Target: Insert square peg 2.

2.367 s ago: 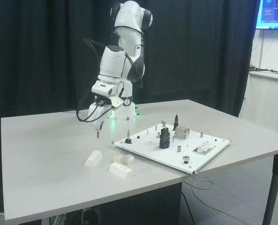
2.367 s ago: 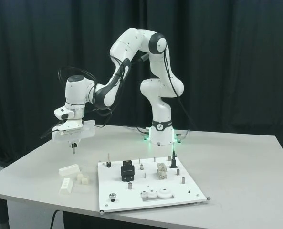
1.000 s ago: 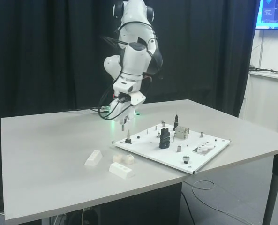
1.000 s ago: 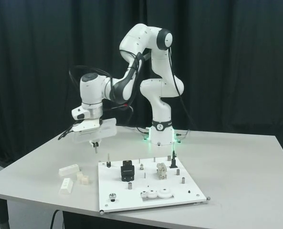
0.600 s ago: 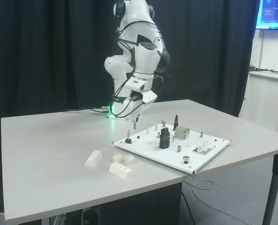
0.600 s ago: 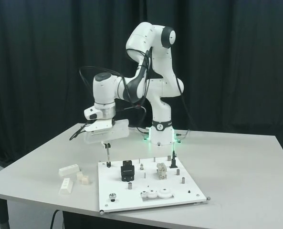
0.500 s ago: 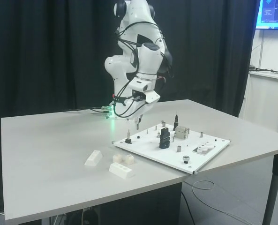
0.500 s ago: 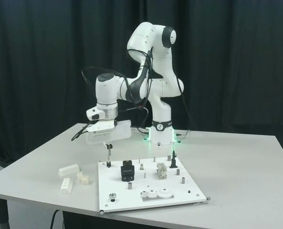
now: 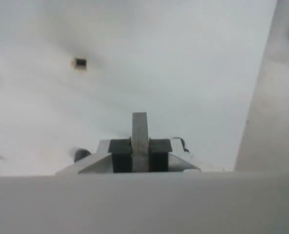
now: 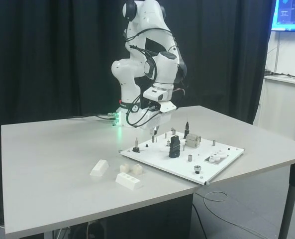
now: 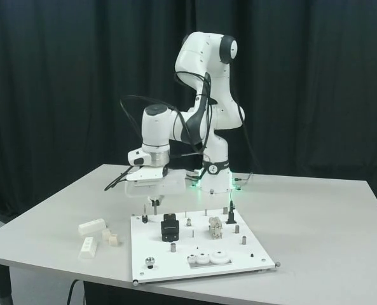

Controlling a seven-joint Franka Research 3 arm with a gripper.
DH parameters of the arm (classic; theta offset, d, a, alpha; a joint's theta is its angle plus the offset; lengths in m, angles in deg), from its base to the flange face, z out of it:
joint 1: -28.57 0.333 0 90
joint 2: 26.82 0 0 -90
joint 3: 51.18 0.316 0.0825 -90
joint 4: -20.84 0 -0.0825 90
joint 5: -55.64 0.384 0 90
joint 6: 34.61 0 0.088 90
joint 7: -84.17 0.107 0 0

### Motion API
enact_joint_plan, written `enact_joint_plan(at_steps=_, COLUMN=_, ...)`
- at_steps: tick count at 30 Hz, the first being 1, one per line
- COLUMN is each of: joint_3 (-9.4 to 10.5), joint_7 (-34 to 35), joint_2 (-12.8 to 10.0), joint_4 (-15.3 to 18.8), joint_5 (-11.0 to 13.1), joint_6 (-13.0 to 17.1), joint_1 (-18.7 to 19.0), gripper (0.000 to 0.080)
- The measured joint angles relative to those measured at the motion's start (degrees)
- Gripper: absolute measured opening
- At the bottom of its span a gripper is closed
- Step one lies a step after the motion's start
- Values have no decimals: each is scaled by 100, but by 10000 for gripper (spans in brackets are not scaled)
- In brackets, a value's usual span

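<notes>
My gripper (image 9: 140,155) is shut on a thin grey square peg (image 9: 140,134), which stands upright between the black pads (image 9: 120,155). In the wrist view a small square hole (image 9: 79,62) shows in the white board (image 9: 183,63), some way off from the peg's tip. From the room, the gripper (image 10: 154,129) (image 11: 154,201) hangs over the board's (image 10: 217,169) (image 11: 239,264) rear corner on the white-block side, with the peg (image 10: 155,133) (image 11: 155,207) a little above the surface.
A black block (image 10: 174,146) (image 11: 169,227), several short pegs and posts, and white gears (image 10: 216,158) (image 11: 207,258) stand on the board. White blocks (image 10: 99,167) (image 11: 91,226) lie on the grey table (image 10: 48,159) beside the board. The arm's base (image 11: 215,175) is behind.
The arm has carried the peg from above the bare table near the white blocks across to above the board's rear corner, and has come lower. The grip stays shut.
</notes>
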Motion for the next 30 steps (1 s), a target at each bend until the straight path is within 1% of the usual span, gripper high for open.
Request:
enact_joint_plan(at_steps=5, joint_3=108, joint_7=241, joint_2=-28, joint_4=115, joint_5=-7, joint_6=204, joint_1=2, gripper=70)
enact_joint_plan(at_steps=13, joint_3=231, joint_7=452, joint_2=-123, joint_4=178, joint_5=-41, joint_6=404, joint_1=2, gripper=70)
enact_joint_plan(at_steps=26, joint_3=338, joint_7=618, joint_2=-300, joint_4=173, joint_5=-50, joint_6=528, joint_1=2, gripper=70)
enact_joint_plan(at_steps=30, joint_3=355, joint_7=617, joint_2=-326, joint_4=167, joint_5=-118, joint_6=528, joint_1=2, gripper=70)
